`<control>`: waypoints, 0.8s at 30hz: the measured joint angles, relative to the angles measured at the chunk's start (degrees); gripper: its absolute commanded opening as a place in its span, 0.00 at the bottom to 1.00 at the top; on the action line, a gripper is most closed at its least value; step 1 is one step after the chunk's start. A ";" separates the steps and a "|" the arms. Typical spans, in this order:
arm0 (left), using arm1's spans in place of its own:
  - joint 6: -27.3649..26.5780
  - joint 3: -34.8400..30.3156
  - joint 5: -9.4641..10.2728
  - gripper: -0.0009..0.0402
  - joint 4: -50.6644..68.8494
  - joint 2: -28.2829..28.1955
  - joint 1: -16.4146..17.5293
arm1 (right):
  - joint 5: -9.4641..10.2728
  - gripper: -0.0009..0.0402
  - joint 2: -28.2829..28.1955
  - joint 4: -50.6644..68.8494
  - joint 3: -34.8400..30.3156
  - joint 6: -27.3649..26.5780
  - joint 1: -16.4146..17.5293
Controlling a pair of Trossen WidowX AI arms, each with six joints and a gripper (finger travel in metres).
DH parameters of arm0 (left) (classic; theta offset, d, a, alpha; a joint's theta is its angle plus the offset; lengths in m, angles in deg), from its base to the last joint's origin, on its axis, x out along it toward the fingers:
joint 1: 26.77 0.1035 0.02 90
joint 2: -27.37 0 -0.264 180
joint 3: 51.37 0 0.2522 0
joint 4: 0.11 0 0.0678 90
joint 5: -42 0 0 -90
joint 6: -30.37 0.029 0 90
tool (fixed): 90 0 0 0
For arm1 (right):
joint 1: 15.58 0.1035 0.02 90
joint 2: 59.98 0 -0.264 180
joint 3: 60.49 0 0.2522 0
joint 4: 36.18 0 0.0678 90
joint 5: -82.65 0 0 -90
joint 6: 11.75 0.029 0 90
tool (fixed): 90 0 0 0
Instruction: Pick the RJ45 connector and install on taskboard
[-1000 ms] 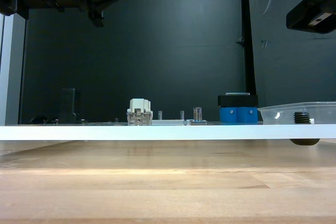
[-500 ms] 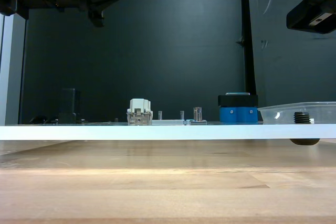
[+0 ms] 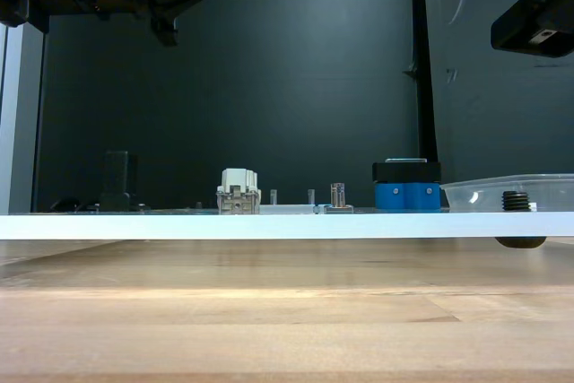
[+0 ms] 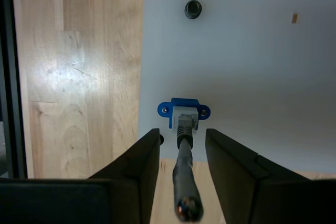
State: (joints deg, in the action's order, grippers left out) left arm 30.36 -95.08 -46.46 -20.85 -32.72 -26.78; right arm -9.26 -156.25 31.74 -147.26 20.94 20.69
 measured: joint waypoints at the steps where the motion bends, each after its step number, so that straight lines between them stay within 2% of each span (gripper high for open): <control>1: 0.00 0.02 0.02 0.02 -0.02 0.00 0.00 | 0.02 0.39 0.15 0.00 -0.04 0.00 0.00; 11: 0.00 0.02 0.00 0.02 -0.02 0.00 0.00 | 0.02 0.49 4.22 1.62 -0.09 0.02 0.11; 17: 0.00 0.00 0.00 0.02 -0.02 0.00 0.00 | 0.02 0.50 7.28 2.64 -0.15 0.04 0.15; 24: 0.00 0.00 0.00 0.02 -0.02 0.00 0.00 | 0.02 0.50 7.87 2.67 -0.15 0.02 0.15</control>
State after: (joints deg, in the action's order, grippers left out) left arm 30.36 -95.08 -46.46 -20.87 -32.72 -26.78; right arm -9.24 -148.38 34.40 -147.42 20.96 20.84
